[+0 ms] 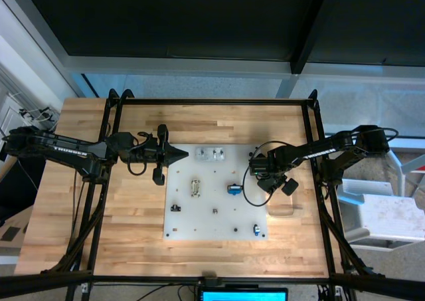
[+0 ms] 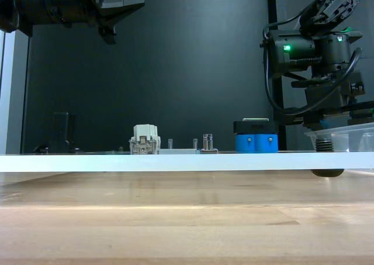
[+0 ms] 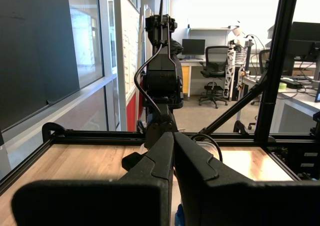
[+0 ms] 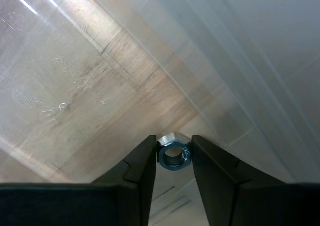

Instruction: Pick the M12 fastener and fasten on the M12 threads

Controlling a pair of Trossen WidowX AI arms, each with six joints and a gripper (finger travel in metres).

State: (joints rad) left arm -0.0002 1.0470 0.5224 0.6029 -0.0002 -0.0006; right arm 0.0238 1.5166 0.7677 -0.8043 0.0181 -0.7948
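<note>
Wooden table [image 1: 133, 208]: white board [image 1: 199, 216] at centre; clear tray [image 1: 282, 212] apparently against board's right edge.

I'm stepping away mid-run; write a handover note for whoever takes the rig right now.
Left gripper: shut, parked high over the board's far left corner.
Right gripper: down in the clear tray, shut on the silver nut.
Stud: bare, ribs showing.
Done: nut gripped.
Still to do: lift it, carry it to the stud, thread it down.
</note>
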